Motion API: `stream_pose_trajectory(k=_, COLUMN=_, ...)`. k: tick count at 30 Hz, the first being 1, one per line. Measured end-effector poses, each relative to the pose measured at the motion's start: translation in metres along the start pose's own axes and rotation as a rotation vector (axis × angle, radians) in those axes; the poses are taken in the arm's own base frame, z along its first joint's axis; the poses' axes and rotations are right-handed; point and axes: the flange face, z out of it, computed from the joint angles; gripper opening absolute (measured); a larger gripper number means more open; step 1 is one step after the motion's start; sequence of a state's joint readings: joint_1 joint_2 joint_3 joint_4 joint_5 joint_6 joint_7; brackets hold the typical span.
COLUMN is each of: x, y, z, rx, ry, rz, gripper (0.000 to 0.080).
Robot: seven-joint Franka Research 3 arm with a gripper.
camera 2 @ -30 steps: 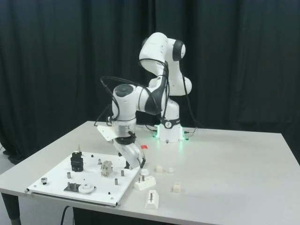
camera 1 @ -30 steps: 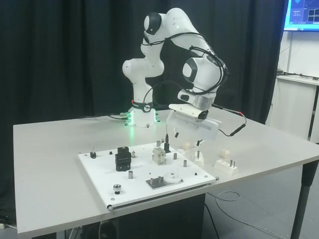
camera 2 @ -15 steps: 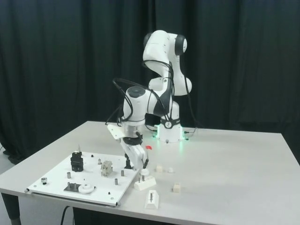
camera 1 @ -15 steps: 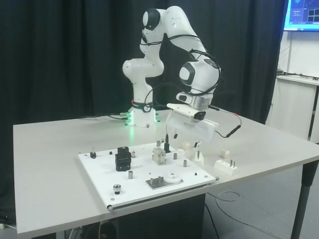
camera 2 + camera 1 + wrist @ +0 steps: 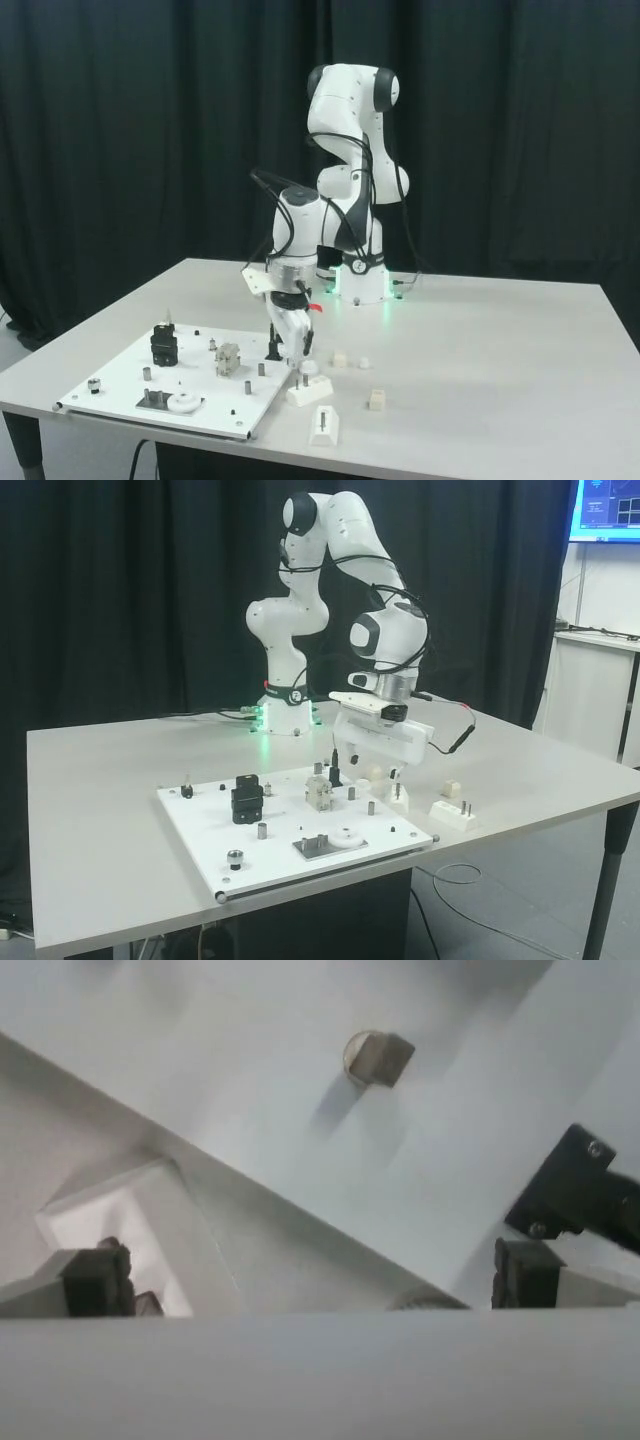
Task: Pick medium gear.
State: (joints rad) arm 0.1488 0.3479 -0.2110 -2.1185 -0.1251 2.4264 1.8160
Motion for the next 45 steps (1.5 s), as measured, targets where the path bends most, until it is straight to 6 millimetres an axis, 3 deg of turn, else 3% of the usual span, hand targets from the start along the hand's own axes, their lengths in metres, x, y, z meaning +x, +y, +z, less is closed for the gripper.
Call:
stream_pose_trajectory(k=31, x=-0.008, y=0.042, z=0.022, rx=0.067, ry=-0.066, rz=0.325, gripper=0.0800)
stream_pose_trajectory(k=45, x=0.005, y=0.062, z=0.038, rx=0.087, ry=-0.130, rz=0.434, gripper=0.0800)
